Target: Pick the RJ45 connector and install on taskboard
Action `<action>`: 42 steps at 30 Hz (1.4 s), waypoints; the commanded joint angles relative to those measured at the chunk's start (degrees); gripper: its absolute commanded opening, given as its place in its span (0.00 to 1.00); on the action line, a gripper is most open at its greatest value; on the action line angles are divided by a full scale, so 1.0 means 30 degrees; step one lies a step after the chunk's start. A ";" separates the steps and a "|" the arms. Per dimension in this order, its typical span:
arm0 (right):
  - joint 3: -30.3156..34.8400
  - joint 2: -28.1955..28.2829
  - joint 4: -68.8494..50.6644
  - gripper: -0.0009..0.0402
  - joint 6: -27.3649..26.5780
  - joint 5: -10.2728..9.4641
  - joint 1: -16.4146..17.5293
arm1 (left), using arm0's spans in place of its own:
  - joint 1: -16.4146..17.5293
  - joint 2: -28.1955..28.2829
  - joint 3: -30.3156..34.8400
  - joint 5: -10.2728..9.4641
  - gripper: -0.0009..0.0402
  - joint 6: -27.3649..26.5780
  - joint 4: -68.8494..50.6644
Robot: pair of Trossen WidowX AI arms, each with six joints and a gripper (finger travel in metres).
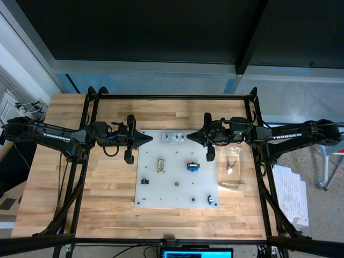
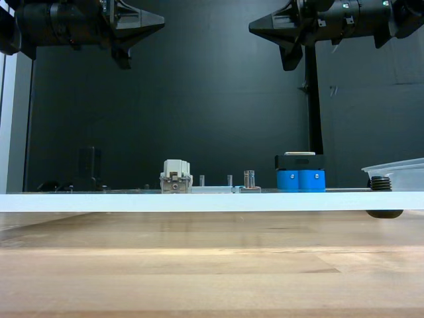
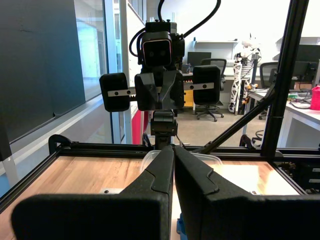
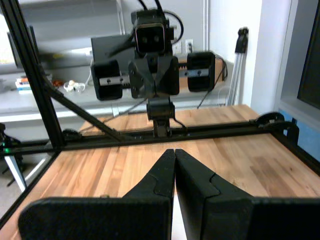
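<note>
The taskboard is a white square plate in the middle of the wooden table, also seen edge-on in the low view. To its right, in a clear tray, lies the RJ45 connector, a small pale piece with a dark wire. My left gripper hovers shut and holding nothing over the board's far left corner, high above it. Facing it tip to tip, my right gripper hangs shut and holding nothing over the board's far edge. Each wrist view shows closed fingers and the opposite arm.
Fittings on the board: a silver block at the far edge, a beige connector, a blue block, a small blue part, a black part. A black frame rail borders the table's far side.
</note>
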 commanded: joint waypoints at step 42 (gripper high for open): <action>0.2943 -0.7067 -2.1995 0.02 0.0852 0.0248 0.0066 | 0.0007 0.0007 0.0007 0.0000 0.02 0.0007 0.0007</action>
